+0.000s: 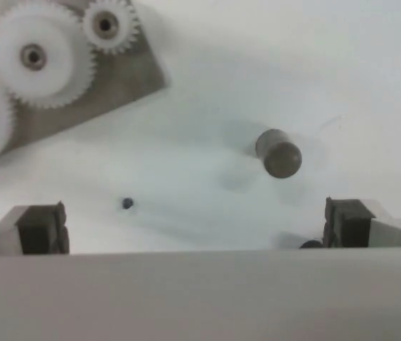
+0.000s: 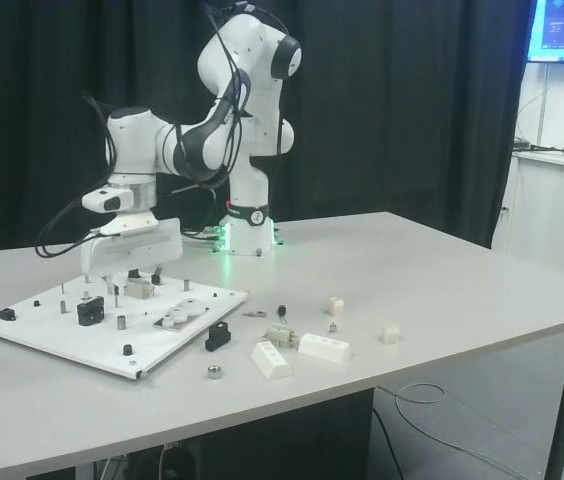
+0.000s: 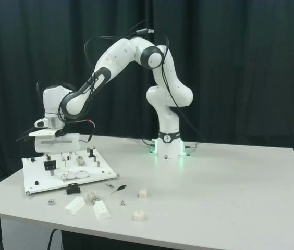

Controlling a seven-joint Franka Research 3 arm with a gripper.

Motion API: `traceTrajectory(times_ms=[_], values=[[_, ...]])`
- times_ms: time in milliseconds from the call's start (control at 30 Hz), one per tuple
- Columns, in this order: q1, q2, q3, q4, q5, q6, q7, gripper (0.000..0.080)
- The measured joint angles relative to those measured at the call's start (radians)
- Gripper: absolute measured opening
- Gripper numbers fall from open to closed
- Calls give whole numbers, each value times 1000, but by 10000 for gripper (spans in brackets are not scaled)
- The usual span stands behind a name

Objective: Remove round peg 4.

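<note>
Nearest in the wrist view, our gripper [image 1: 193, 226] hangs with two fingers spread wide, holding nothing. Beyond them one round peg [image 1: 278, 153] stands upright on the white board [image 1: 207, 85], open board all around it. Farther off, three white gears [image 1: 37, 57] mesh at the board's corner plate.

The table [image 2: 442, 290] and arm [image 2: 212, 130] are seen from afar by both room views, at different angles. The white board [image 1: 207, 85] is viewed closely from above by the wrist view.
</note>
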Motion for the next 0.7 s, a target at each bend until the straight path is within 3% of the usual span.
traceTrajectory(times_ms=[300, 700], values=[[-23, 75, 4, 51, 79, 0, -68, 800], [-62, 155, 32, 131, 111, -10, -236, 800]])
